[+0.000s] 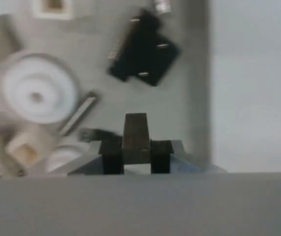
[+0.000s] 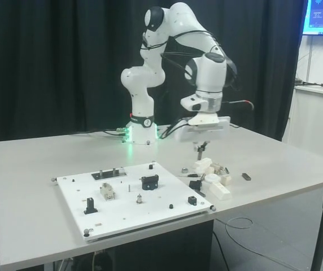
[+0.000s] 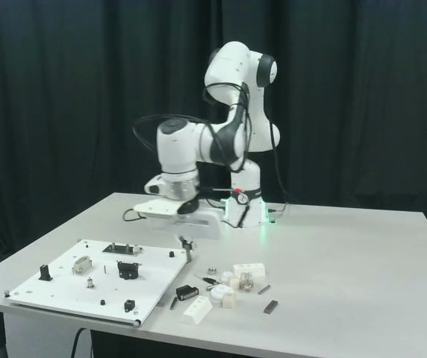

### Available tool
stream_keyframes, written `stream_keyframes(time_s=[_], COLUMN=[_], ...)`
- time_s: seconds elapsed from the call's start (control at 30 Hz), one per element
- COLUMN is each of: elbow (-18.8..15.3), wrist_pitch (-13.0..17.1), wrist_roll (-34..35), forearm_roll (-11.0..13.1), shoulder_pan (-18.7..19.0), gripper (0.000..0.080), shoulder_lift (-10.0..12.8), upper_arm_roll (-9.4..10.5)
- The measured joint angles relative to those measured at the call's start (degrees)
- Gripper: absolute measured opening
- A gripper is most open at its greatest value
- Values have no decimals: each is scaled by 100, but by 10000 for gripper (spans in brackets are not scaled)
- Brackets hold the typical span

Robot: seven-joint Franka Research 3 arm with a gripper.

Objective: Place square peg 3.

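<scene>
I have the peg [image 1: 135, 135] pinched between the two black fingers [image 1: 112, 156] of the gripper [image 1: 136, 158], which are closed against its two opposite flat sides, and I read this as the carry step: the peg is off the table and hanging in the air under the hand, above the loose pile of parts [image 2: 209, 172] just beside the board's [image 3: 64, 287] near corner. In the first room view the gripper [image 2: 200, 148] sits clear above that clutter, and in the second it hovers at the board's edge, between the board and the pile, touching neither. The peg's long axis runs straight down from the fingers, in line with the hand's approach, so its free end points at the table and its upper end is buried between the pads; it looks upright, with no lean I can make out. Beneath it in the wrist view I see grey table, a black block [image 1: 143, 48] and a white round part [image 1: 38, 91], not a socket. So the next move, as I judge it, calls for travelling across over the board to whichever square hole is meant for this peg, squaring the flat faces to the hole's walls with a wrist turn if needed, then lowering straight along the peg's axis. I cannot tell from here which hole that is. The risk is the peg catching on the rim.
</scene>
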Motion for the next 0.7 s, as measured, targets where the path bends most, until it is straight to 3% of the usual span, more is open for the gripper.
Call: stream_keyframes(time_s=[0.7], elbow=[-573], wrist_pitch=[868], wrist_roll=[1361], forearm_roll=[-130], shoulder_pan=[1310], gripper=[113], shoulder_lift=[-88], upper_arm_roll=[107])
